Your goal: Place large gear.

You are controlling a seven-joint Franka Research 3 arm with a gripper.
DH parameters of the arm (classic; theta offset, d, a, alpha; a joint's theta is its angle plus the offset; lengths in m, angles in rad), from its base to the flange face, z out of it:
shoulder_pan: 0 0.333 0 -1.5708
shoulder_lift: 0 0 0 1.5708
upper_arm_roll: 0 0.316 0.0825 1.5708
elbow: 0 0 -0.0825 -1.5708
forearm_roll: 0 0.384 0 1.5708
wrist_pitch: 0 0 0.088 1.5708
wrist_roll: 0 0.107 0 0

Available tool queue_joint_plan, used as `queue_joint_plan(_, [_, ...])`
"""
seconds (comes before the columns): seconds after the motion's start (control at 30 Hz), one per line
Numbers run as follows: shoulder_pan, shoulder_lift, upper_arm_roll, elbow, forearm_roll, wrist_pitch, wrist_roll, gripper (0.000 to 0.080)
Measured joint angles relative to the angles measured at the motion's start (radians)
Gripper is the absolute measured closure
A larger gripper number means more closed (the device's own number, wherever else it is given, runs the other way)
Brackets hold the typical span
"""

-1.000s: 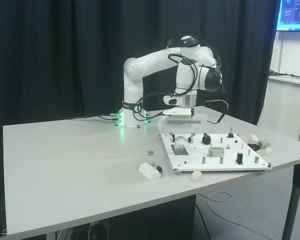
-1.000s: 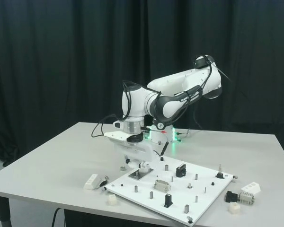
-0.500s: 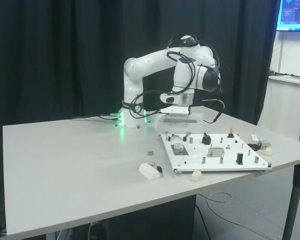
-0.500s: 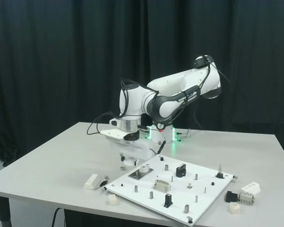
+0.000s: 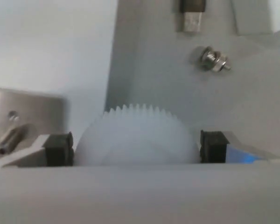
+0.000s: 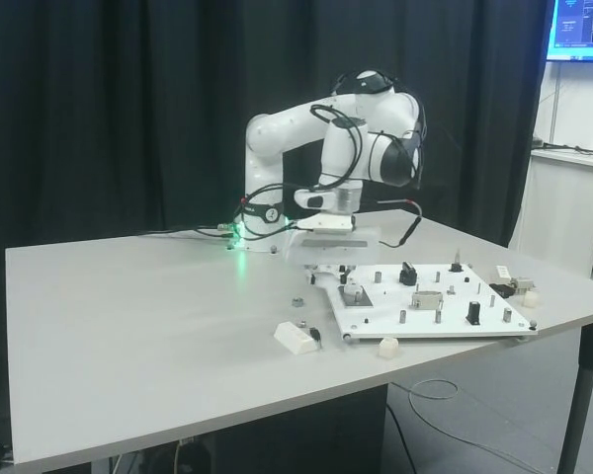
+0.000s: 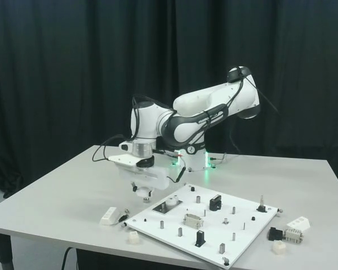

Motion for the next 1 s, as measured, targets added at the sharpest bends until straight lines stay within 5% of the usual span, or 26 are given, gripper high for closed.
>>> queue_joint_plan(0.4, [-0.065,-0.017,0.047,0.000,0.083,0.032,-0.088,0.0209])
queue_joint_plan(1.0, [-0.098,-0.028,0.098,0.000,0.121,0.073,-0.145,0.0158])
